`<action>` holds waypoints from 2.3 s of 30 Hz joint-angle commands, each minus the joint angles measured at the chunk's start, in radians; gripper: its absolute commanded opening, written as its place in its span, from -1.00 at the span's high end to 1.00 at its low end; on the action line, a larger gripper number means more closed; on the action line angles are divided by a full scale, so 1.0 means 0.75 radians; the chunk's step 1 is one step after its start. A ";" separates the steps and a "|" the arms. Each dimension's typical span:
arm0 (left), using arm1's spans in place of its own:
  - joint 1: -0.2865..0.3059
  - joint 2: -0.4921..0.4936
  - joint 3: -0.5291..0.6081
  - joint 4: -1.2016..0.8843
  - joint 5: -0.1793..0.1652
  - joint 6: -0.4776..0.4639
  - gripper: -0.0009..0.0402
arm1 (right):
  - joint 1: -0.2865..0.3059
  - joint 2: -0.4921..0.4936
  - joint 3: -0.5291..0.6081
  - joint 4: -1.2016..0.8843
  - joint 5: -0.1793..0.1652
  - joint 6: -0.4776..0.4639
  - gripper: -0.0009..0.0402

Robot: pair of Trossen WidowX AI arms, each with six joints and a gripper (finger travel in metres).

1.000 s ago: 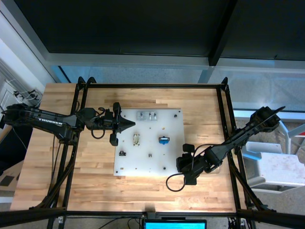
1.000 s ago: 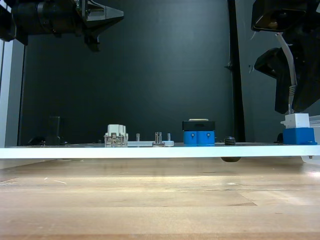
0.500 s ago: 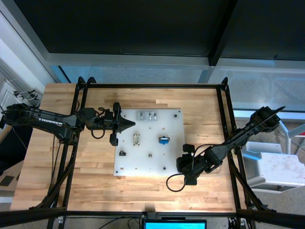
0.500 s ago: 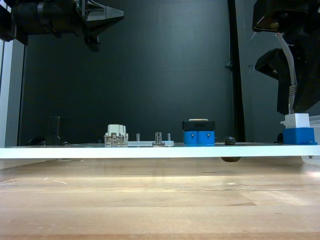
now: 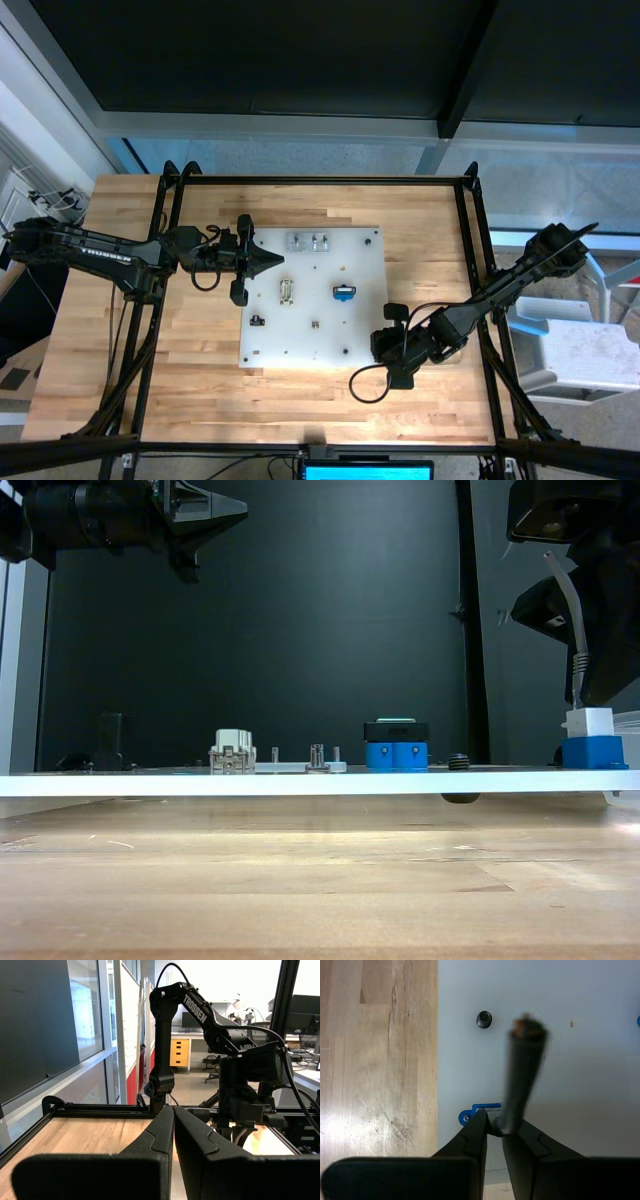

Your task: Remove the rj45 connector and place it in the container

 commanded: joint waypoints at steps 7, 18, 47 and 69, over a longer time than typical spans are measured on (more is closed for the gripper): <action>0.001 0.001 0.000 0.001 0.000 0.000 0.96 | 0.000 0.000 0.001 0.013 0.006 0.002 0.96; 0.001 0.000 0.000 0.001 0.000 0.000 0.96 | 0.001 -0.002 0.001 0.021 0.006 0.001 0.96; 0.001 0.001 0.000 0.001 0.000 0.000 0.96 | 0.004 -0.187 0.080 -0.159 0.006 -0.023 0.96; 0.001 0.000 0.000 0.001 0.000 0.000 0.96 | 0.151 -0.379 -0.002 -0.423 0.017 0.166 0.96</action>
